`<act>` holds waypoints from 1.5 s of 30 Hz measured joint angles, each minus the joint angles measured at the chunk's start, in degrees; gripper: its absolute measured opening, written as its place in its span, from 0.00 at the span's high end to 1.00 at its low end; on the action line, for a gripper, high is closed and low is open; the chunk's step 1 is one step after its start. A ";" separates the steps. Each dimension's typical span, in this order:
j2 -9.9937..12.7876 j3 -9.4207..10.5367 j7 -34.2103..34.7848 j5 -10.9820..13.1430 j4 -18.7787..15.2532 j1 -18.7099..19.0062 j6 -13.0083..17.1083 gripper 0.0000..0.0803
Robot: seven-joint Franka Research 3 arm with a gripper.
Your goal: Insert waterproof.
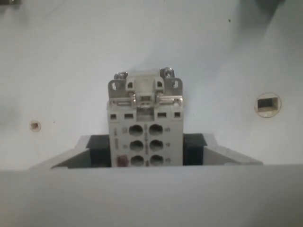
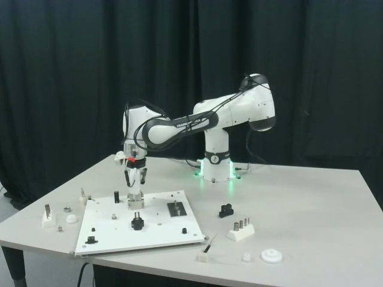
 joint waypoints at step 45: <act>0.12 0.40 -3.96 -0.30 0.17 -0.12 0.52 0.61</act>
